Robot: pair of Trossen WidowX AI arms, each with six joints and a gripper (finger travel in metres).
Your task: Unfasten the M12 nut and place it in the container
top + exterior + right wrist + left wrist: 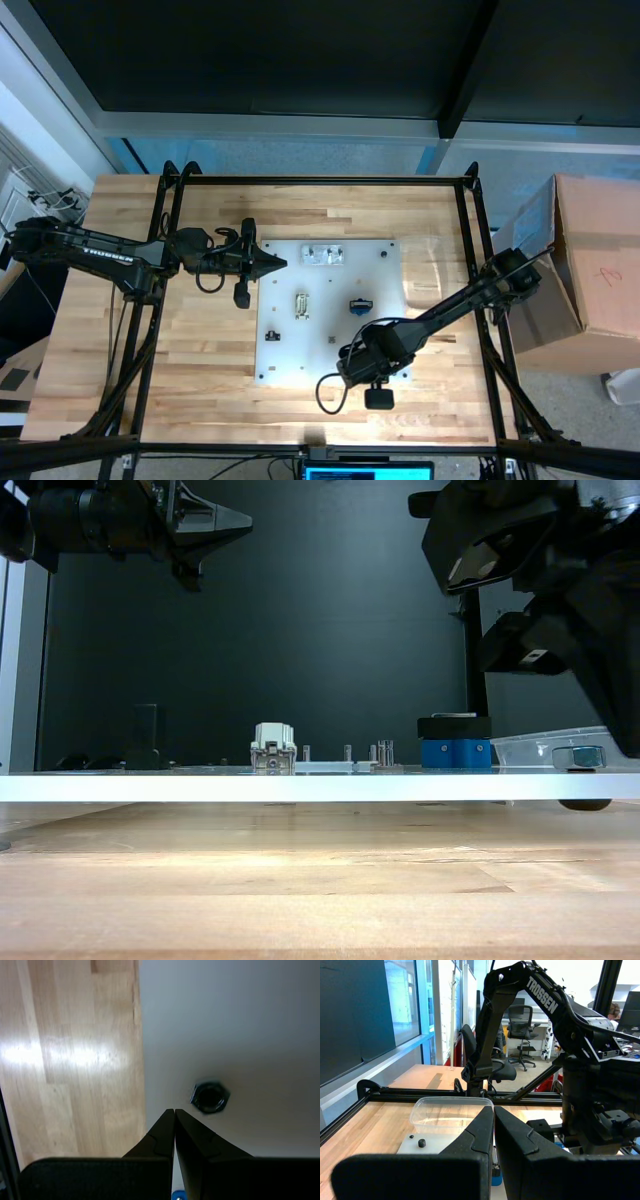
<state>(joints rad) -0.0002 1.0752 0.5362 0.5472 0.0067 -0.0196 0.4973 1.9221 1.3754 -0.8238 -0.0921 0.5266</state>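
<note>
**Nut on the board, both hands closed on nothing**

The M12 nut [210, 1097] sits low on the white board [290, 350], just beside the right hand [174, 1110] — not held; whether it is on its stud I cannot tell. That hand's fingers are pressed together, empty, pointing down near the board's near edge. The left hand [280, 263] hangs high over the board's far left part, fingers together too. The clear container [432, 270] stands on the tabletop [200, 380] — just right of the board.

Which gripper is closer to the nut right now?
Right. The right gripper, shut and empty, hangs at the near right edge of the board, tips just beside the unheld nut. The left gripper, shut, hovers high over its far left corner.
</note>
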